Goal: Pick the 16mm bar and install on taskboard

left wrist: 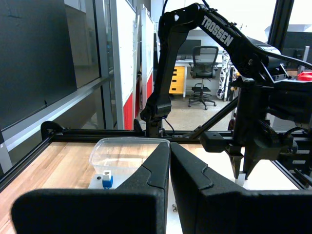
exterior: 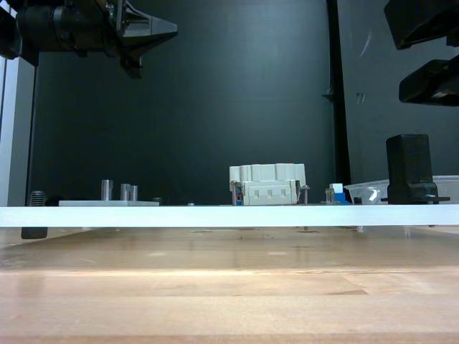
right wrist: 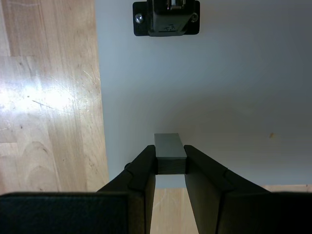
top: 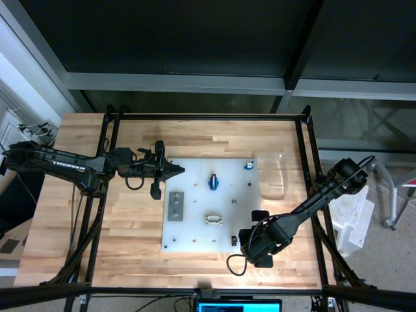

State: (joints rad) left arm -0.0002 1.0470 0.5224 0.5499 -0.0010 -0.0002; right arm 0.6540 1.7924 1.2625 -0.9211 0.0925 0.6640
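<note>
The 16mm bar (right wrist: 170,153) is a short grey metal piece clamped between the fingers of my right gripper (right wrist: 170,165), which is shut on it. It hangs just above the white taskboard (right wrist: 224,87) near the board's near edge, short of a black connector (right wrist: 166,18). In the high view my right gripper (top: 252,239) is over the taskboard's (top: 195,231) near right corner, and the arm hides the bar there. My left gripper (top: 177,170) is shut and empty, held high over the board's far left edge.
On the board stand a grey metal block (top: 176,205), a blue knob (top: 213,182) and a pale multi-pin connector (top: 213,220). A clear plastic tub (top: 272,174) lies at the board's far right. A black frame (top: 208,117) borders the wooden table.
</note>
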